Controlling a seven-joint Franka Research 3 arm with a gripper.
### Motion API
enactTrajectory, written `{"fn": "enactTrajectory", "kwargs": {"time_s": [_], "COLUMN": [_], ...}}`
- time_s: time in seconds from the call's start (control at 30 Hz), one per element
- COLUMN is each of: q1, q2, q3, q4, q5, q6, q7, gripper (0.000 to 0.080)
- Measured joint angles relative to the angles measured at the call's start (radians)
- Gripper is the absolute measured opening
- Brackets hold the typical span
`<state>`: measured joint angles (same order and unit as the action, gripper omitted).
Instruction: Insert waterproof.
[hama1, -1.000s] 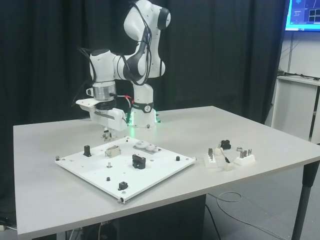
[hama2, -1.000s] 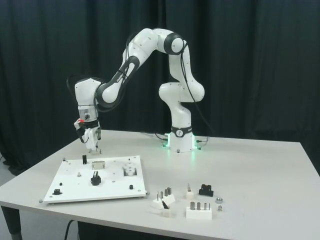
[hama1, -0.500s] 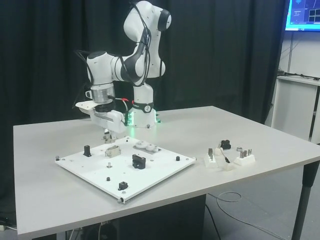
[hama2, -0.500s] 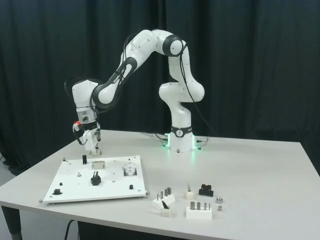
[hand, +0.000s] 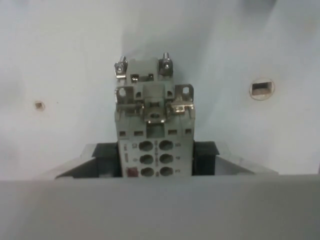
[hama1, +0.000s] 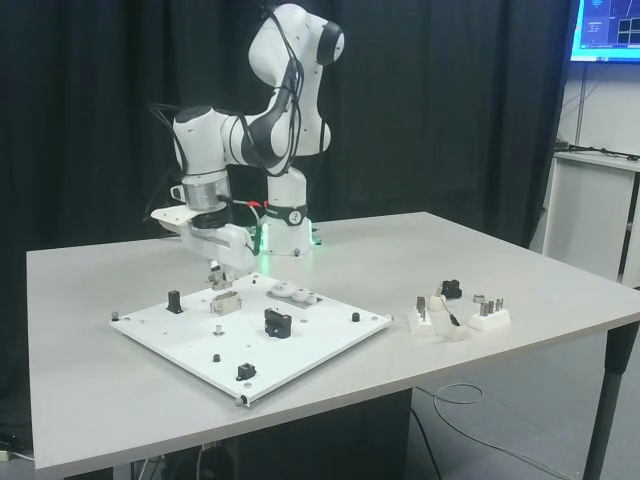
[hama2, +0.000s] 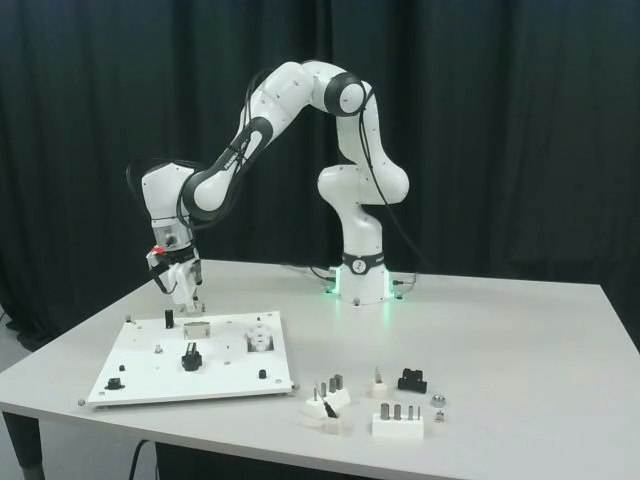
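The gripper (hama1: 216, 279) has come down and shifted slightly since a second ago, and now hangs just above the grey socket (hama1: 225, 301) on the white board (hama1: 300, 340). Its fingers (hand: 206, 159) are closed on the waterproof connector (hand: 154, 152), which in the wrist view shows a face of round pin holes and a metal latch on its housing. The connector sits in line with the socket (hand: 144, 70) below it, not yet seated. The board lies on the grey worktop (hama2: 520, 340), and the white arm (hama2: 290, 95) bends low over the board's far edge. Small white part holders (hama1: 460, 318) stand well apart, unchanged.
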<state>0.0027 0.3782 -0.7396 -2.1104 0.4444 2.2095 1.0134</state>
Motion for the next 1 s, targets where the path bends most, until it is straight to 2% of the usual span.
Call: {"fn": "enactTrajectory", "kwargs": {"time_s": [0.5,1.0], "q1": [0.000,-0.001], "q2": [0.036,0.055], "q3": [0.010,0.008], "q4": [0.021,0.025], "q5": [0.034,0.033], "q6": [-0.018,-0.026], "q7": [-0.020,-0.022], "gripper": [0.0308,0.0308]}}
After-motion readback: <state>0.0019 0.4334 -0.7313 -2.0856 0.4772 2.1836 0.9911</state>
